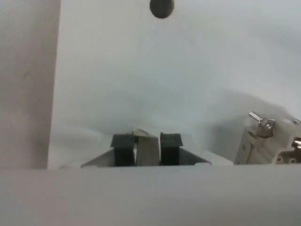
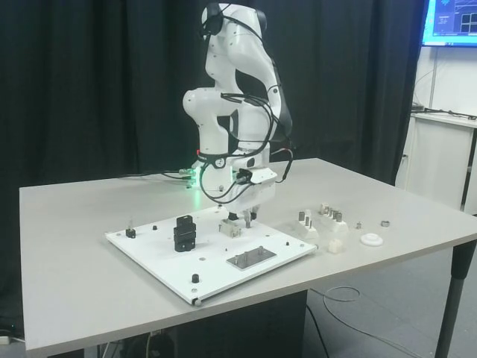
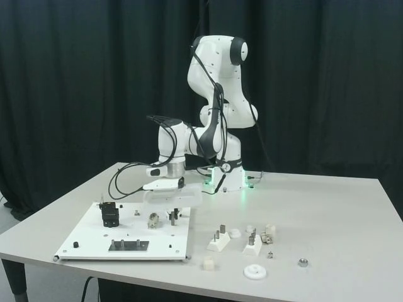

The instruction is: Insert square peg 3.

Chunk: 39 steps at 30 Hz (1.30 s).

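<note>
white board (image 2: 149,250) lies on the grey surface (image 2: 67,224), and the end effector (image 1: 146,149) hangs low over it, its black fingers (image 1: 123,149) closed narrow on a grey square peg (image 1: 147,150) held upright between them. the peg sits just above the board, near a small metal fixture (image 3: 153,220). a black block (image 2: 184,233) stands on the board nearby, and a metal plate (image 2: 251,258) with pins lies toward the board's edge. loose white holders (image 3: 217,242) with pegs stand on the surface, well apart from the board.
</note>
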### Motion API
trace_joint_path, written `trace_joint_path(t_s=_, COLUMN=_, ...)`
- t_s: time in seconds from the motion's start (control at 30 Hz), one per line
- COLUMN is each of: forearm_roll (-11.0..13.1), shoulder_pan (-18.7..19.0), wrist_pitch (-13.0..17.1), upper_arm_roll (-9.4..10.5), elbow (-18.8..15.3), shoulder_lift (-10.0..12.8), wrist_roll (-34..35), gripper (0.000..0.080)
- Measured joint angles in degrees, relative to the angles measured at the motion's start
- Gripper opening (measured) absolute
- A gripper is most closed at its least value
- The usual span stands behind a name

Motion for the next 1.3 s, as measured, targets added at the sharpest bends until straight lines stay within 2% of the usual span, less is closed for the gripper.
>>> trace_joint_path(t_s=0.7, forearm_roll=1.50, shoulder_pan=0.10, wrist_pitch=-0.05, upper_arm_roll=0.28, elbow=0.00, shoulder_lift=0.00, wrist_roll=-0.69, gripper=0.0115)
trace_joint_path(t_s=1.3, forearm_roll=4.04, shoulder_pan=0.09, wrist_pitch=-0.45, upper_arm_roll=0.03, elbow=-0.07, shoulder_lift=-0.08, wrist_roll=-0.69, gripper=0.0115)
